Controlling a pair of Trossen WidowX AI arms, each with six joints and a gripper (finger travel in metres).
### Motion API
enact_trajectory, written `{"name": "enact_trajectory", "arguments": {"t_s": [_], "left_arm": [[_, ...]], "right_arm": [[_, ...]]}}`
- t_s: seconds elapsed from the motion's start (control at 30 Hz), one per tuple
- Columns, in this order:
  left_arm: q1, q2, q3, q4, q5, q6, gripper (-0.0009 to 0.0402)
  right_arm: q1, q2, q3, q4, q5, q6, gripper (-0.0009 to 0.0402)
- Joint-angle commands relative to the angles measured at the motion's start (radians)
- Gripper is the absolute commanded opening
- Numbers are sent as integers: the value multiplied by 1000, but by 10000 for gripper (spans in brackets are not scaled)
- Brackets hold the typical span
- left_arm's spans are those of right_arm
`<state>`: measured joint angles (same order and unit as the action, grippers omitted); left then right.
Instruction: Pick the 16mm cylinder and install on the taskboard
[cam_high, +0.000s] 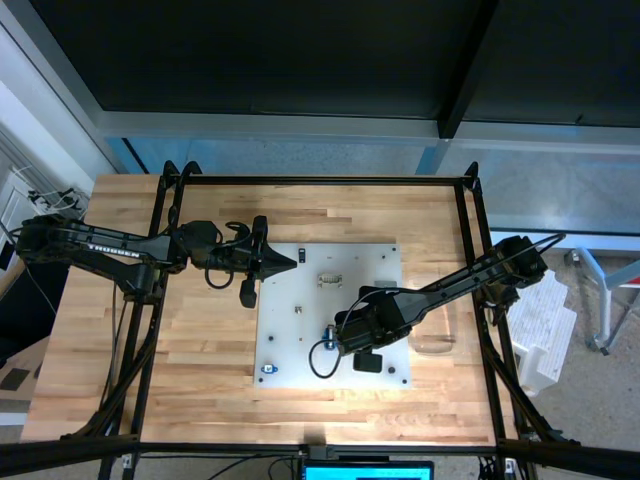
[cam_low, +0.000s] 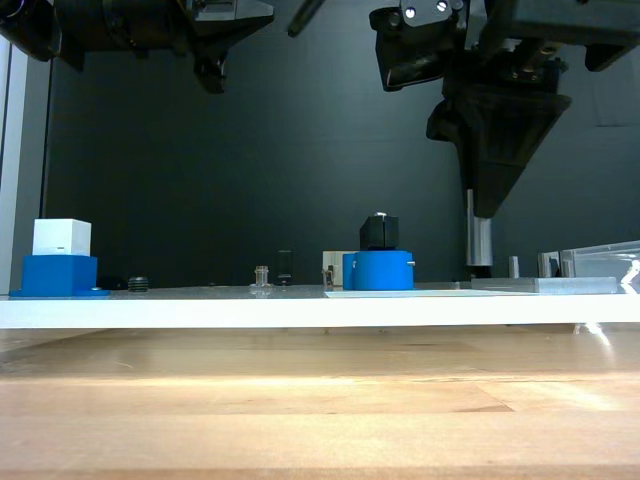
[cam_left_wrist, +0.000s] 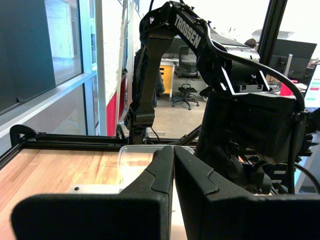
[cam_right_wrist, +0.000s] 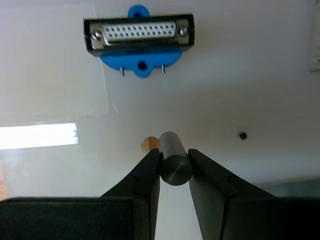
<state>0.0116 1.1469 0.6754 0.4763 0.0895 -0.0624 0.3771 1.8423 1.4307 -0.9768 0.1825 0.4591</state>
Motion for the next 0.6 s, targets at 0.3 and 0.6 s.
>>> {"name": "enact_trajectory", "arguments": {"t_s": [0.3, 0.6], "left_arm": [[0, 0, 0, 0, 0, 0, 0], [0, 0, 0, 0, 0, 0, 0]], "right_arm": [[0, 0, -2, 7, 1, 1, 0], [0, 27, -4, 8, 0, 1, 0]]}}
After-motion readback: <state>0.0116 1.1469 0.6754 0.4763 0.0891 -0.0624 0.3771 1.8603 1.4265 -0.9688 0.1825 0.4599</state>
